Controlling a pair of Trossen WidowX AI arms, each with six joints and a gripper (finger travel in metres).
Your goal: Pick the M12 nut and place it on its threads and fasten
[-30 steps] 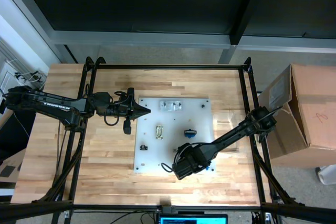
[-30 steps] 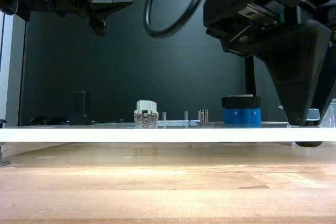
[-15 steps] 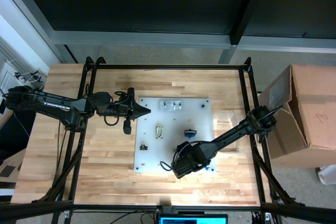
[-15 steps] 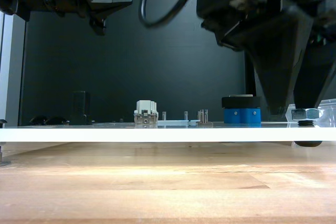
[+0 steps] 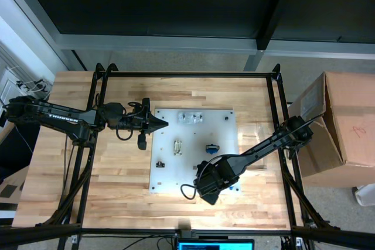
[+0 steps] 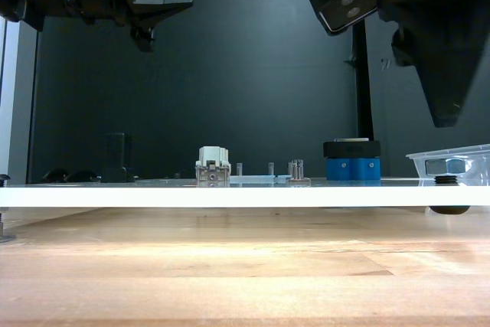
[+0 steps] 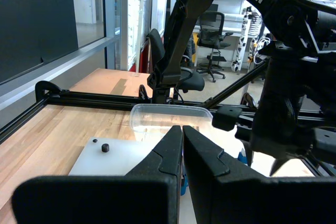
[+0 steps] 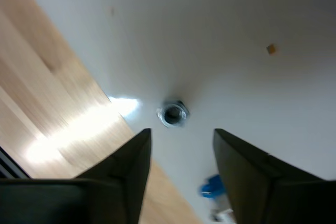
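While I am holding my right gripper (image 6: 445, 116) in the air above the near right edge of the white board (image 5: 167, 171), its fingers (image 8: 123, 174) are standing spread, with open space between them and nothing pinched; the M12 nut (image 8: 173, 114) is showing beyond that gap in the right wrist view, lying free of both grippers near the board's edge, where white is meeting the wood of the table (image 5: 117, 174); in the low view the silver nut is sitting on top of its stud (image 6: 446, 180), with a band of black ribs showing under it, so it is on its stud but not run fully down; the clear tray (image 7: 170, 115) is standing behind the stud in that view, and in the high view my own gripper is hiding the nut; my left gripper (image 5: 162, 123) is hanging level over the board's far left edge, well apart from the nut, pointing toward the right arm, its fingers pressed together on nothing.
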